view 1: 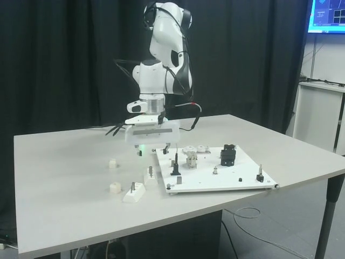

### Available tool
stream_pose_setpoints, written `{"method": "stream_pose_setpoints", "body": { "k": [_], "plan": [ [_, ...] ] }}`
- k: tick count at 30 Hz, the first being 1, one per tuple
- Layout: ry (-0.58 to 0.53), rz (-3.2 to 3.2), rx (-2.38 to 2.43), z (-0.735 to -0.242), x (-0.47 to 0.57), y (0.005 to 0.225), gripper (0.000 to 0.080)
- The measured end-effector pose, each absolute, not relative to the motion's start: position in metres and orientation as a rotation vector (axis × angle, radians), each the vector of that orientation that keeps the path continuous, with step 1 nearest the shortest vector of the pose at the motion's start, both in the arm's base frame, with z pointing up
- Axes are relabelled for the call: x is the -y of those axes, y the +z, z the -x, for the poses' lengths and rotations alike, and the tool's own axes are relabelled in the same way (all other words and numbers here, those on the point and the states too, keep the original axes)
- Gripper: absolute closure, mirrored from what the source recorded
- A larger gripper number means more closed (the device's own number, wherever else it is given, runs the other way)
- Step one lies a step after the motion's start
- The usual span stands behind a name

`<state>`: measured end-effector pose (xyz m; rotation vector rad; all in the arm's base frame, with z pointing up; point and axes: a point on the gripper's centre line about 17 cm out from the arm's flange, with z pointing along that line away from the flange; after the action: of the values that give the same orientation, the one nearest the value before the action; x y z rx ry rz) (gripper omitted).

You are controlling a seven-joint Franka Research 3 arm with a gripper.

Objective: Pick round peg 3.

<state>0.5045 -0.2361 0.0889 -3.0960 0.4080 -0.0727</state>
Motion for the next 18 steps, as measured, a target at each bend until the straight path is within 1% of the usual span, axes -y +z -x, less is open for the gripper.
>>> {"method": "stream_pose_setpoints", "body": {
  "k": [10,18],
  "plan": [
    [-0.062,3.109,-0.418,-0.498,0.239,0.078,0.0003],
    [-0.087,3.134,-0.428,-0.5,0.245,0.069,0.0003]
  ]
}}
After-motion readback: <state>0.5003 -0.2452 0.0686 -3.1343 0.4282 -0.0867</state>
